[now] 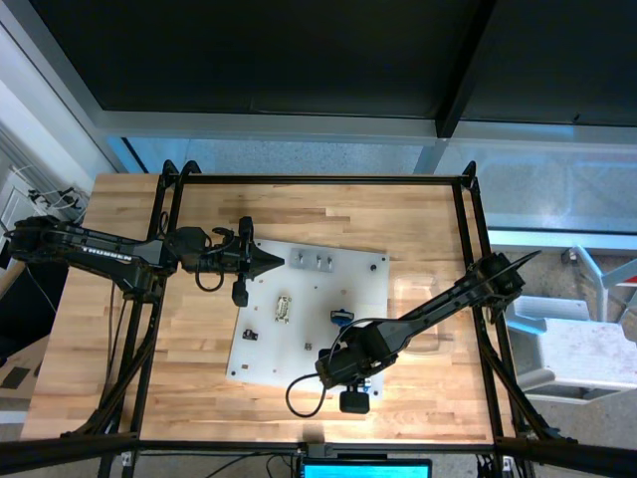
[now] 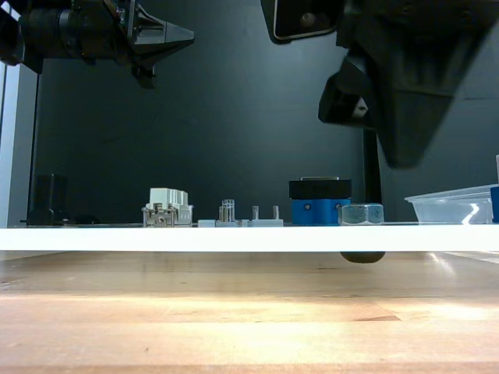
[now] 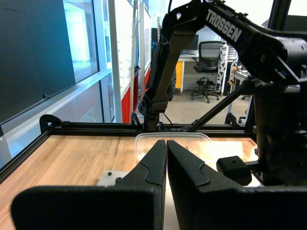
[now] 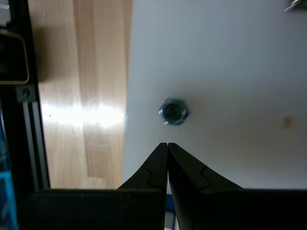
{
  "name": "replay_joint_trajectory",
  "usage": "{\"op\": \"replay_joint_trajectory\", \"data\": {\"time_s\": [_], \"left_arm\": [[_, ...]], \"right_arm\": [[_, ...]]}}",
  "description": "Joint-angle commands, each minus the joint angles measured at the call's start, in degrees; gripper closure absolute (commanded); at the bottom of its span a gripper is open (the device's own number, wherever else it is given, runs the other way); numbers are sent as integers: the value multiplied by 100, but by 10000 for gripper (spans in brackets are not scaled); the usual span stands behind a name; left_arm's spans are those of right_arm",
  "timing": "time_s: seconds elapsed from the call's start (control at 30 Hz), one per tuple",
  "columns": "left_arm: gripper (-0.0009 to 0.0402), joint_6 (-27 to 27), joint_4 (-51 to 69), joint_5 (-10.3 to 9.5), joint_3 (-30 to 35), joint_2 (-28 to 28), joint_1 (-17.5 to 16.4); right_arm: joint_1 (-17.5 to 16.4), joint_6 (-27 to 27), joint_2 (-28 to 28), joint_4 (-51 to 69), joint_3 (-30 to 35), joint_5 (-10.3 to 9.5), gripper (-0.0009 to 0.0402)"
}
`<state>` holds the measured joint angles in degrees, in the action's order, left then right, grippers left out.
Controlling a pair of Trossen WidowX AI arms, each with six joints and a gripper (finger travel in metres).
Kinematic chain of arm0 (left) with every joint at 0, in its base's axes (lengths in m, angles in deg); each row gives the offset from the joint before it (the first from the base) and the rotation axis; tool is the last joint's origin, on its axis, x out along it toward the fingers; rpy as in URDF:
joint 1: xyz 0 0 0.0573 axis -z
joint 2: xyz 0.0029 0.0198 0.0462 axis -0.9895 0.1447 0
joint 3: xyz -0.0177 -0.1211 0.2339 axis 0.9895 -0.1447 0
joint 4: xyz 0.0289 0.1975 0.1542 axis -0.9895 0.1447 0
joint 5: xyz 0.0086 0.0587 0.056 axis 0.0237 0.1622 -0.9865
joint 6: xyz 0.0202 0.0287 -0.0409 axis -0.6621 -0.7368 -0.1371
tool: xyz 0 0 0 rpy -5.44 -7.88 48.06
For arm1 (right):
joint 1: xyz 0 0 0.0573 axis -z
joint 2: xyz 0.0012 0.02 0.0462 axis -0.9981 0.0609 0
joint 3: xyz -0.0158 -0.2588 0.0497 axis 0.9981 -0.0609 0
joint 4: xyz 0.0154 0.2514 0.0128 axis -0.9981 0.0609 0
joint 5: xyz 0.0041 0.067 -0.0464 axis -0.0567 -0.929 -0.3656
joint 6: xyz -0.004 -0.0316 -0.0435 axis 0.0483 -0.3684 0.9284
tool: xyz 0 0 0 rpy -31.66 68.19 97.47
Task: Pick the M12 fastener and fasten on the M12 threads
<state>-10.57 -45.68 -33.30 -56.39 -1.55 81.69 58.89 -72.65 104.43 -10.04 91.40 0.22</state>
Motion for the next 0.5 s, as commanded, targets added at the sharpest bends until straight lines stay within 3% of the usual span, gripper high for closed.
{"op": "replay_joint_trajectory", "data": {"time_s": [0.03, 0.5], "left_arm": [[393, -2, -2, 0, 2, 2, -2], [393, -2, -2, 0, 2, 2, 0]], "right_arm": [[2, -15, -90, 4, 2, 39, 393], [39, -26, -398, -9, 2, 39, 393]]}}
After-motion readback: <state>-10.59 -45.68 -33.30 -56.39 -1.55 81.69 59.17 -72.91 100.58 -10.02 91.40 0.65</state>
